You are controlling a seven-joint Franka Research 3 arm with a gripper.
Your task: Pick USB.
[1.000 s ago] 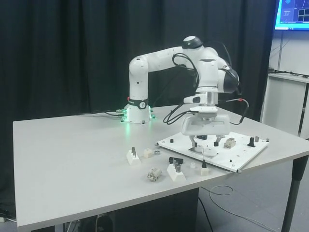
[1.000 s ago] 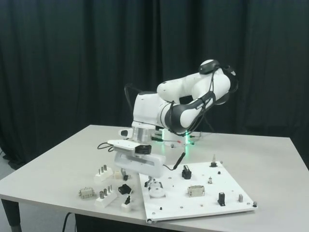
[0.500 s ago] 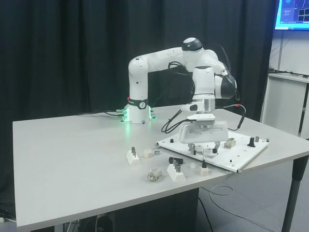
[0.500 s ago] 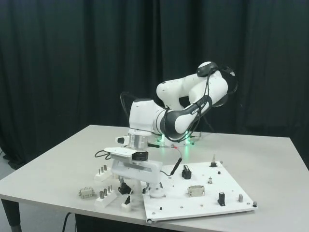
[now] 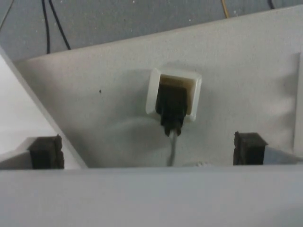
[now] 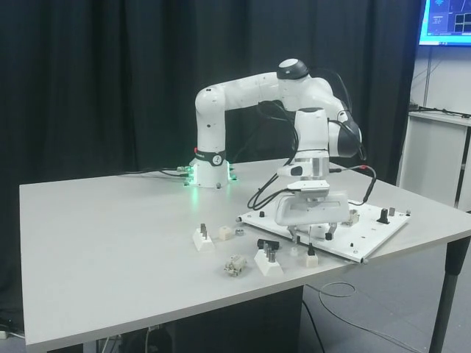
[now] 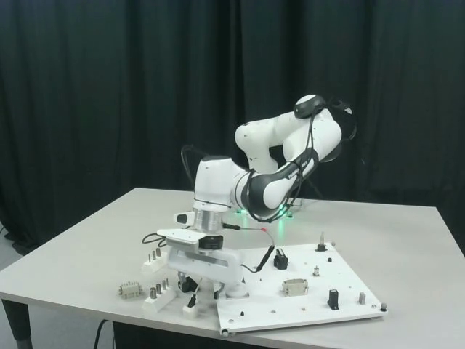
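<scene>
USB plug (image 5: 171,109), black, sits in a small white holder (image 5: 173,92) on the grey table (image 5: 94,90), and in the wrist view I see it between the two black fingertips (image 5: 46,152), with a thin white pin or lead running from its end toward the camera. The fingertips stand wide apart, one on each side of the plug and touching neither it nor the holder. One fingertip lies over the edge of the white board (image 5: 19,123); the other is over bare table.

From the first room view, I have the gripper (image 6: 310,232) low at the near edge of the white board (image 6: 368,228), pointing straight down from the white arm (image 6: 250,88). The USB (image 6: 311,252) in its white holder sits on the table just off that edge, directly under the fingers. Other small connector blocks lie to the side: a white block (image 6: 268,261) with grey pins, a grey connector (image 6: 234,265) and two more white pieces (image 6: 203,237) further off. The arm's base (image 6: 206,173) glows green.

In the second room view the gripper (image 7: 200,285) hangs over the gap beside the board's (image 7: 305,305) corner, above the USB's white holder (image 7: 192,308). I cannot judge the jaw gap here, as the hand's white body hides most of it. A pinned white block (image 7: 157,297) and the grey connector (image 7: 131,291) lie just beside it on the table (image 7: 87,247).
</scene>
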